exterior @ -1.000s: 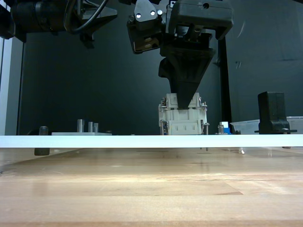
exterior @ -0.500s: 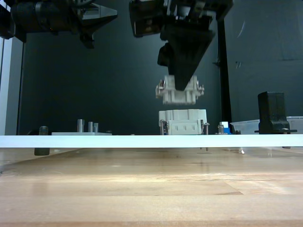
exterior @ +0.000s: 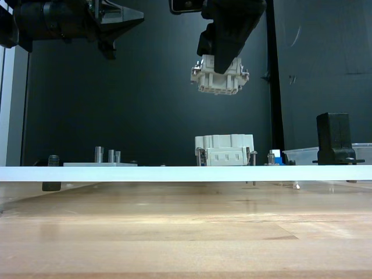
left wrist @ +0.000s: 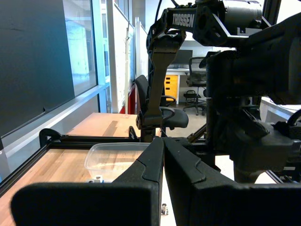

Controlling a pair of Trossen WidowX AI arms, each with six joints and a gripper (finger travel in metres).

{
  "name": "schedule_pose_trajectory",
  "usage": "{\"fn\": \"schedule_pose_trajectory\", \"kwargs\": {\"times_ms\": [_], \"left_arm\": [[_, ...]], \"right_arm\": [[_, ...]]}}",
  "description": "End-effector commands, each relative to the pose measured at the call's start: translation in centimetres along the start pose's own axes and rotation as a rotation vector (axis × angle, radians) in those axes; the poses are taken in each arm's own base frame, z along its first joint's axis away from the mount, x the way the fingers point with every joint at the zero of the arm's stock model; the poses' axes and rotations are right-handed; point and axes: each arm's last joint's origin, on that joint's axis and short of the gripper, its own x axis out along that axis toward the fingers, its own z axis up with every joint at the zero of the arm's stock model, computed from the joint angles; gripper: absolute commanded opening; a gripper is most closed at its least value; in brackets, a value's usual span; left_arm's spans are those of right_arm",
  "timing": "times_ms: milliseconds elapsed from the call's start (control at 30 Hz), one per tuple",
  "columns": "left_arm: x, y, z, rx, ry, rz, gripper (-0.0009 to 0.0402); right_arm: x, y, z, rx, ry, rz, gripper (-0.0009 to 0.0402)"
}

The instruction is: Remove the HAN10E connector from the taskboard and place in the container

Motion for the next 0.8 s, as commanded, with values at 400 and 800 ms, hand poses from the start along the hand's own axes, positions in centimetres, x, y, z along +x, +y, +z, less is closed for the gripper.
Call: {"fn": "schedule_pose_trajectory", "kwargs": {"times_ms": [400, 800], "left_arm": [[0.0, 0.0, 0.0, 0.0, 0.0, 0.0, 0.0], [0.0, 0.0, 0.0, 0.0, 0.0, 0.0, 0.0]], "right_arm": [[-2.9, 2.4, -3.2, -0.006, 0.009, 0.022, 0.002], [-4.0, 3.6, -10.5, 0.038, 0.08, 0.025, 0.002]]}}
